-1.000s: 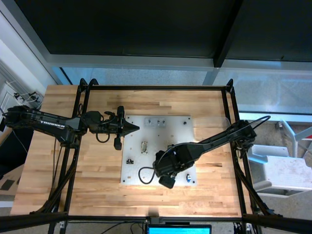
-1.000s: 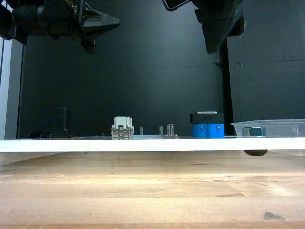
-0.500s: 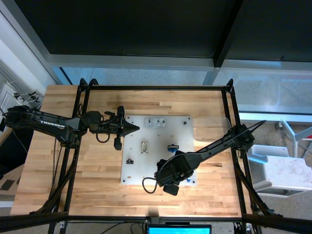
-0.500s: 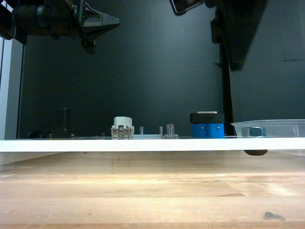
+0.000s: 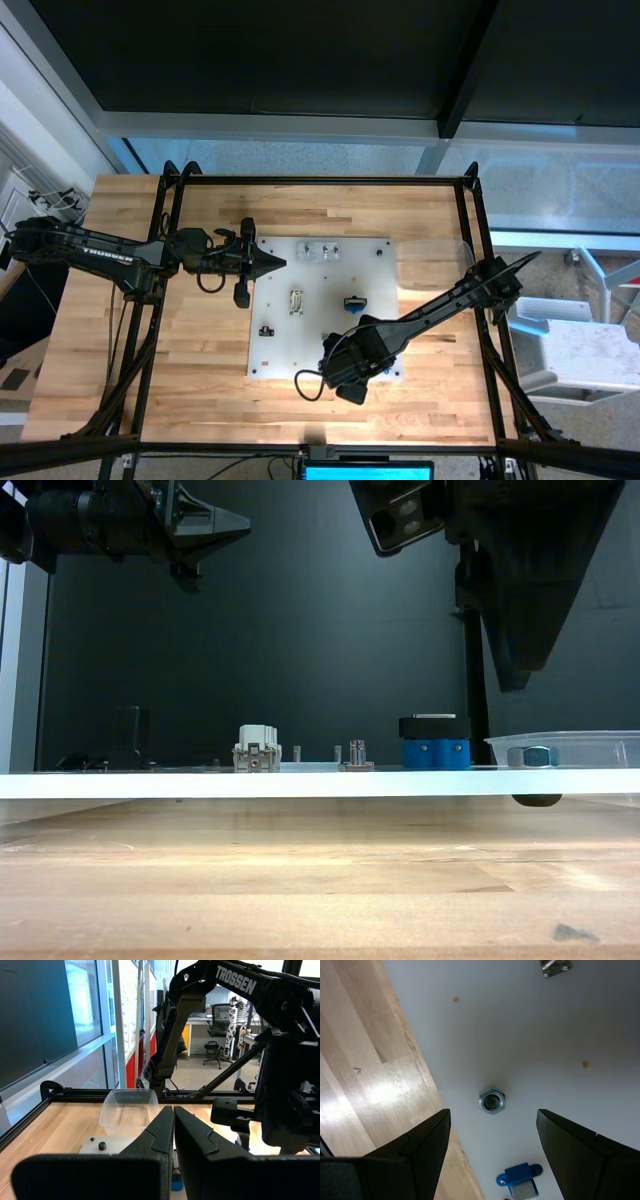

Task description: Unfasten the M12 fastener and place in the container

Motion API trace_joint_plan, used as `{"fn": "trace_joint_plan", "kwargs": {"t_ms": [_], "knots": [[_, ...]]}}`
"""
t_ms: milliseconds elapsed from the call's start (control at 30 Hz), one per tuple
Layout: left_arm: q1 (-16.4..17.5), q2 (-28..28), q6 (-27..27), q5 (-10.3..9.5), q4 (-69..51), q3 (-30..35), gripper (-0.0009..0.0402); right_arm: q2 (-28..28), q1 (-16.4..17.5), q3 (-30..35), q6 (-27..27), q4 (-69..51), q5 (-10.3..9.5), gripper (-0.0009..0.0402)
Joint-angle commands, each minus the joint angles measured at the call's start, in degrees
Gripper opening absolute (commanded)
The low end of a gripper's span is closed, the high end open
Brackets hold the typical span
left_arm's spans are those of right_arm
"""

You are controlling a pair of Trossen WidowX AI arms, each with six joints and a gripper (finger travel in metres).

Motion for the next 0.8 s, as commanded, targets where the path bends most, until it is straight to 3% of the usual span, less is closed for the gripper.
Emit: {"fn": "trace_joint_plan", "kwargs": {"t_ms": [33, 800], "knots": [[0.02, 0.02, 0.00, 0.02, 0.02, 0.00, 0.0000, 1.38, 0.15, -0.02, -1.38, 0.83, -0.09, 0.0240], [0.02, 0.02, 0.00, 0.00, 0.00, 0.00, 0.0000, 1.62, -0.28, -5.90, -3.04, 6.14, -0.68, 0.0235]]}}
